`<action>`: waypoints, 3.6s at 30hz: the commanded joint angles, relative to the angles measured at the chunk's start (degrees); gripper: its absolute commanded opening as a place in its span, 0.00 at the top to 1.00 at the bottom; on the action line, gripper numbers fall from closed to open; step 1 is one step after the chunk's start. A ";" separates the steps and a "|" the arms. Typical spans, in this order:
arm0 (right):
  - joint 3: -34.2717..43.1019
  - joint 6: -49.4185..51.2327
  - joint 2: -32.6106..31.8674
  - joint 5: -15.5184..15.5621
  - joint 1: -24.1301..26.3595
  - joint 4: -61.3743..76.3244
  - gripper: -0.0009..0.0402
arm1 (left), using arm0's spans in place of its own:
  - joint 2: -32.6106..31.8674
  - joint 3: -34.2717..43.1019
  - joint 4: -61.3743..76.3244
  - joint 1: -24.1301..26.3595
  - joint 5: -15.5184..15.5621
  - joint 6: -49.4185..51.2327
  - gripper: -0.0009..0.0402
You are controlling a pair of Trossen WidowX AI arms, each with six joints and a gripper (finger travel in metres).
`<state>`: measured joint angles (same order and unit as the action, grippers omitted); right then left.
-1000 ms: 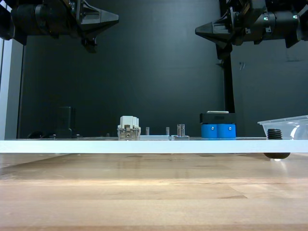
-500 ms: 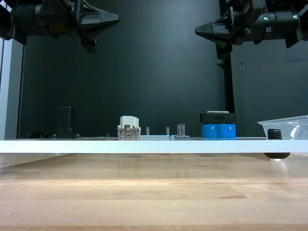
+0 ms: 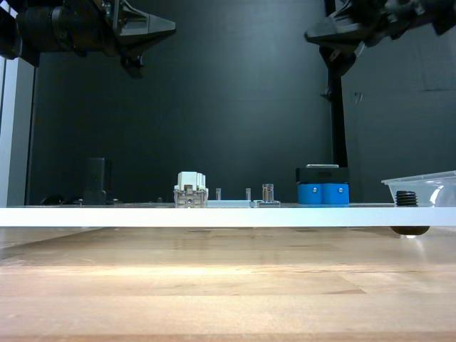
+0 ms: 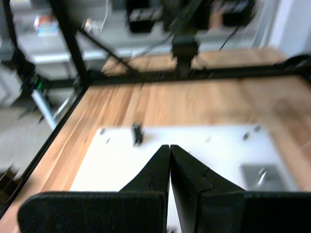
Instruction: Remove the RJ45 connector from the taskboard and place in the container
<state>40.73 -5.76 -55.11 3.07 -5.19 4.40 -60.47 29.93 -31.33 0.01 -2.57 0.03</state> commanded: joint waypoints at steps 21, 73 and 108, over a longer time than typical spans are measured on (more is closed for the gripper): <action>12.17 -17.84 -1.49 -12.59 -20.79 38.71 0.98 | 0.00 0.02 0.00 0.00 0.00 -0.02 0.98; 33.64 -40.15 -34.67 -16.98 -35.47 57.88 0.45 | 0.00 0.02 0.00 -0.02 0.00 -0.02 0.98; 24.57 -38.27 -39.12 -18.51 -36.85 40.92 0.41 | 0.00 0.02 0.00 -0.02 -0.02 -0.02 0.98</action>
<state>65.52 -44.05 -94.17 -15.44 -42.02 45.71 -60.45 29.93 -31.31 0.01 -2.57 0.01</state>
